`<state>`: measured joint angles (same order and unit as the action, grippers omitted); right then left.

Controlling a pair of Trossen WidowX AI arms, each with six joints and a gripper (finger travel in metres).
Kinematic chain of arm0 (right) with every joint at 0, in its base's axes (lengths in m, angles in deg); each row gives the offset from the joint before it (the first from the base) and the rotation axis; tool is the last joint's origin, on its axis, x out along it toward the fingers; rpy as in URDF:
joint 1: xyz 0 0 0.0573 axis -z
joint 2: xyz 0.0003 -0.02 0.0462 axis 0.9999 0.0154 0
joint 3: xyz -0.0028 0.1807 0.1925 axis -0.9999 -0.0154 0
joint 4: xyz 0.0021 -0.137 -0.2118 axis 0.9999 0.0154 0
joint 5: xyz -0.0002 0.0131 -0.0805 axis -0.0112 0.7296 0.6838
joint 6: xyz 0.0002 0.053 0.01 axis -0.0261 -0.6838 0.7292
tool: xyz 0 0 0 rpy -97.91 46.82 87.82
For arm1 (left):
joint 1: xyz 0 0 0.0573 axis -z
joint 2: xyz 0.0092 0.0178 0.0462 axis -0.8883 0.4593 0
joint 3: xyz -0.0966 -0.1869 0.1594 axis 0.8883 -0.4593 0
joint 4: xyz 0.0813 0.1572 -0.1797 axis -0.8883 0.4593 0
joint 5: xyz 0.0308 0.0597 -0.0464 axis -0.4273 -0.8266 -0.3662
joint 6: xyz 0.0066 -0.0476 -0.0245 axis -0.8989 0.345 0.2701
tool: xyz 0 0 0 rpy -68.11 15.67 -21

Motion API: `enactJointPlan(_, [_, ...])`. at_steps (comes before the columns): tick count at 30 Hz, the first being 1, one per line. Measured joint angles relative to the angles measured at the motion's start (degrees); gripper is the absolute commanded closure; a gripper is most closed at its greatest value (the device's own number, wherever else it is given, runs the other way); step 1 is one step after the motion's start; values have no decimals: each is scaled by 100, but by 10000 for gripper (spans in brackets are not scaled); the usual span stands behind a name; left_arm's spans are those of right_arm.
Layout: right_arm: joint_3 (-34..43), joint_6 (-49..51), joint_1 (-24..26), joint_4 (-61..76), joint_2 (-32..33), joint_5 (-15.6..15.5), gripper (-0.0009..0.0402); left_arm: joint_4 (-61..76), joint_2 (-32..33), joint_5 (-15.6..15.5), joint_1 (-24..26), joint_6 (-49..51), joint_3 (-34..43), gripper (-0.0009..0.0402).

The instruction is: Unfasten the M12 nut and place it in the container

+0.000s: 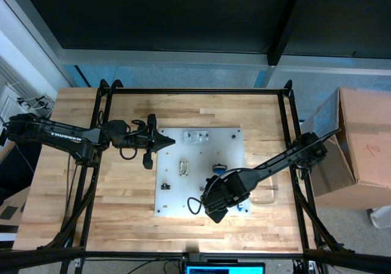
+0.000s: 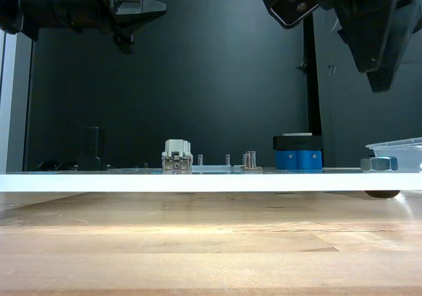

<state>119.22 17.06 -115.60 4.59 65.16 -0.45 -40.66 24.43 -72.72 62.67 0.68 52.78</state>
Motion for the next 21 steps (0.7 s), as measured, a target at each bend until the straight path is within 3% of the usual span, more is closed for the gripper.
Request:
enactJointPlan(8, [-4,1062,-4,-184,339,142,162,0,0,-2,0,-2,0,393])
enactJointPlan(21, [-9,1325,-42,-459,870,79,162,0,0,-2,0,-2,-2,393])
